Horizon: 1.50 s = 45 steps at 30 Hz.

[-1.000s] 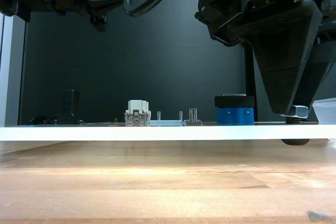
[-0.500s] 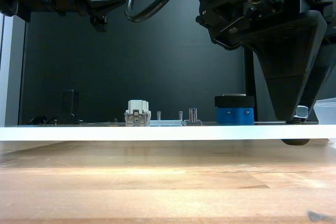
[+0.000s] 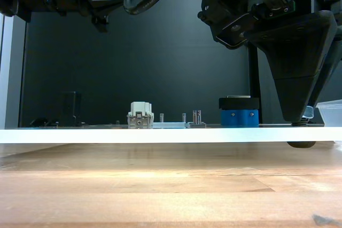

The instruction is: Unfasten the M12 fastener and place in the container

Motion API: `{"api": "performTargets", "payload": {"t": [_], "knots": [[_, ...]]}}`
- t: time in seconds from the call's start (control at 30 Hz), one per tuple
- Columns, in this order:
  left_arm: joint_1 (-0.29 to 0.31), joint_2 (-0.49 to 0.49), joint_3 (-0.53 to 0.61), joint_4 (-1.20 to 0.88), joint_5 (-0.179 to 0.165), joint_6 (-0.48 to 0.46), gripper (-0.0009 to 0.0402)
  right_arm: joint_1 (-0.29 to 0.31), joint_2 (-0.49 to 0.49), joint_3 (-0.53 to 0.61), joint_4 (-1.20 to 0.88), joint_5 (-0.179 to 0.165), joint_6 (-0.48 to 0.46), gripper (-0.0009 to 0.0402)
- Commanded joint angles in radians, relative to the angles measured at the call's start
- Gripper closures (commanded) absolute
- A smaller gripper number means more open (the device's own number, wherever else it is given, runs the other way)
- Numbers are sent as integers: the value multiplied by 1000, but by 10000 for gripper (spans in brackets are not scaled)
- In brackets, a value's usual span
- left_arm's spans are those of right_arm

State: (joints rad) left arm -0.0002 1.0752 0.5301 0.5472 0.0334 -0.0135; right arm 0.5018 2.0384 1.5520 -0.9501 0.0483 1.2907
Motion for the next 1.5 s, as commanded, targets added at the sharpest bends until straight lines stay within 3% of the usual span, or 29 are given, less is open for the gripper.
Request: {"api": "performTargets", "payload": {"t": [0.03,0.13,0.37,0.5,0.6,1.27,1.5], "knots": [[0,0,0,0,0,0,393,0,0,0,-1,-2,-44,389],[0,0,0,0,0,0,393,0,0,1,3,-17,-129,393],[0,0,0,0,0,0,393,0,0,1,5,-24,-520,391],[0,0,0,0,0,0,393,0,0,1,5,-24,-647,391],[0,0,0,0,0,0,393,0,-2,4,2,-24,-681,391],[0,0,0,0,0,0,393,0,-109,6,-35,-23,-674,391],[0,0,0,0,0,0,393,0,-206,-92,-42,-15,-674,391]]}}
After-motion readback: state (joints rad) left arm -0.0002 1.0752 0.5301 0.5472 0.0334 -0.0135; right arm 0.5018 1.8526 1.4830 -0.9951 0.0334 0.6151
